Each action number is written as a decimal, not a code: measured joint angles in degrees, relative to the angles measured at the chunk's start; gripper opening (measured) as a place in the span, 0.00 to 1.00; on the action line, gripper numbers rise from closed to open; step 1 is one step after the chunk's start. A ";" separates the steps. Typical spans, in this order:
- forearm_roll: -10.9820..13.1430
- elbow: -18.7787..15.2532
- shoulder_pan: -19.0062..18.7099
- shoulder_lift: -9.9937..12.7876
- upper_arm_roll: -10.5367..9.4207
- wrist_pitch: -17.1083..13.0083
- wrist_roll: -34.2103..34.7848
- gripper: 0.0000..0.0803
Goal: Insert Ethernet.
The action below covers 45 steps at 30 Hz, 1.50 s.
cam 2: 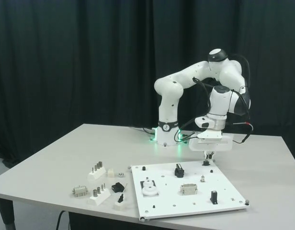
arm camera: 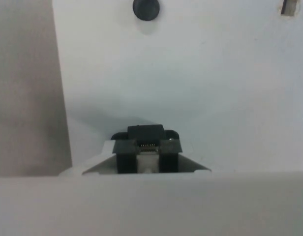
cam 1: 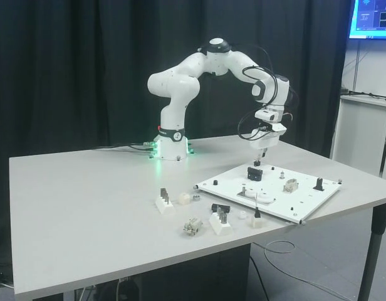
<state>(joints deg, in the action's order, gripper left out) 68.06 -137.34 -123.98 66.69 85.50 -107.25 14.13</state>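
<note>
The gripper [arm camera: 147,160] holds its two black fingers [arm camera: 124,162] clamped on an Ethernet plug [arm camera: 147,144], contacts facing the camera. It hangs just above the far edge of the white board [cam 1: 306,199], near a black socket block [cam 2: 179,170] on the grey table [cam 1: 86,194]. The plug's cable is hidden behind the wrist housing. Loose connectors [cam 2: 97,173] lie left of the board.
</note>
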 joint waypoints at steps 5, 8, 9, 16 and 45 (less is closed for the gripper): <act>-0.10 0.01 0.00 0.00 -0.01 0.00 0.00 0.11; -0.15 0.02 0.00 0.00 -0.01 0.00 0.00 0.11; -0.18 0.03 0.00 0.00 -0.01 0.00 0.00 0.11; -0.65 0.08 0.00 -0.08 -0.04 0.05 0.00 0.11; -2.91 0.31 0.50 -1.19 -0.21 1.71 0.53 0.11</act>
<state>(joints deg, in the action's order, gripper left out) 65.15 -137.03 -123.48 65.49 85.30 -105.54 14.66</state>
